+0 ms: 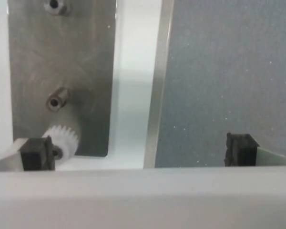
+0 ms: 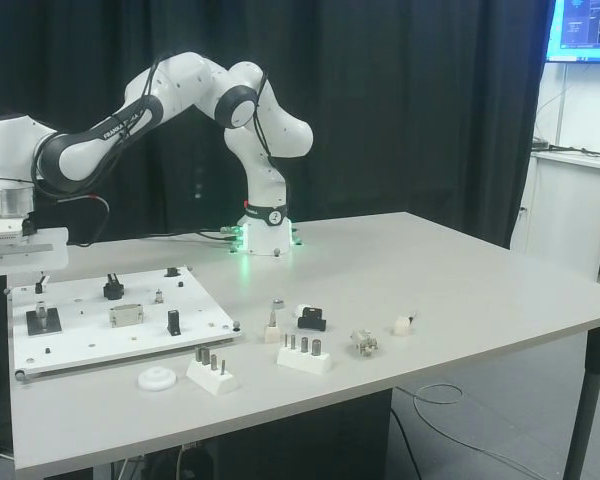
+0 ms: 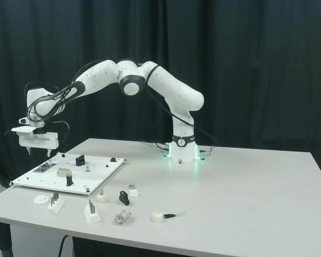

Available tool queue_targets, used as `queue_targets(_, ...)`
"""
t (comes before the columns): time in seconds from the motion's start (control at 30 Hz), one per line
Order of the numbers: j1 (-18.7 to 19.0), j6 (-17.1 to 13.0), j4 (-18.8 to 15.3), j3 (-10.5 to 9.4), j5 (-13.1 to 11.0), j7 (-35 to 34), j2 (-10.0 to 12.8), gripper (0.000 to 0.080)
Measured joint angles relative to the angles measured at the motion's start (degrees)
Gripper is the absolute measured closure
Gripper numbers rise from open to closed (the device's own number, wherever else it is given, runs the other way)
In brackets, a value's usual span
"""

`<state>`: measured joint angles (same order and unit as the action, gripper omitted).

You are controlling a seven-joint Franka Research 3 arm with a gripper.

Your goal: Pick medium gear.

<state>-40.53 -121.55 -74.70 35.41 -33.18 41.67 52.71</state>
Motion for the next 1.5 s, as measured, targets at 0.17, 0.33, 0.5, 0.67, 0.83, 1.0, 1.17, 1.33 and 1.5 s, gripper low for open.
queue_targets(0.17,0.0,0.4,0.3,0.01,0.0,-0.3,0.0,0.0003)
queue_targets(0.33,0.2,0.7,0.7,0.01,0.0,-0.5,0.0,0.0003)
queue_targets(0.5,0.3,1.1,1.3,0.01,0.0,-0.6,-0.1,0.0003)
queue_targets(0.67,0.4,2.1,2.1,0.02,0.0,-1.3,-0.1,0.0003)
queue_targets(0.83,0.5,2.9,2.9,0.02,0.0,-1.9,-0.2,0.0003)
queue_targets(1.0,0.7,3.5,3.3,0.01,0.0,-2.3,-0.3,0.0003)
queue_targets(1.17,0.9,4.0,3.6,0.02,0.0,-2.5,-0.6,0.0003)
queue_targets(1.33,1.0,4.3,3.6,0.04,0.0,-2.6,-0.9,0.0003)
queue_targets(1.5,1.1,5.4,3.6,0.11,0.0,-2.8,-1.3,0.0003)
